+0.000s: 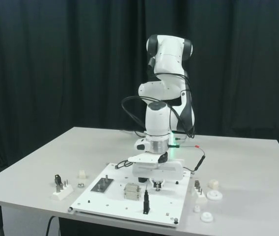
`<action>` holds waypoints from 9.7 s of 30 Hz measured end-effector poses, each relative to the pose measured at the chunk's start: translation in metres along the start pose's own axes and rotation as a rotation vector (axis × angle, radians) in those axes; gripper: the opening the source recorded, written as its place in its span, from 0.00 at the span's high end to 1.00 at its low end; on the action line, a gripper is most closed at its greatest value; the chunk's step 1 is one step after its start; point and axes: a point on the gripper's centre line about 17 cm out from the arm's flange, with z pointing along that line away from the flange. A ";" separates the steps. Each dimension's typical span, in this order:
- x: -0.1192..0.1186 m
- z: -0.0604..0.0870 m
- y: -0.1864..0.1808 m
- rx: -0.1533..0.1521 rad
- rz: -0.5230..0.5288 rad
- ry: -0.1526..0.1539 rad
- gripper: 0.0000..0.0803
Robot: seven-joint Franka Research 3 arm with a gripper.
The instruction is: Insert BNC.
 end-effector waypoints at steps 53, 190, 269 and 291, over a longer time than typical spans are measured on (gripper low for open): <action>-0.001 -0.001 0.000 0.006 -0.362 -0.003 0.85; -0.002 -0.001 0.001 0.020 -1.217 -0.010 0.85; -0.001 -0.001 0.001 0.028 -1.362 -0.002 0.85; -0.001 -0.001 0.001 0.015 -1.541 -0.012 0.85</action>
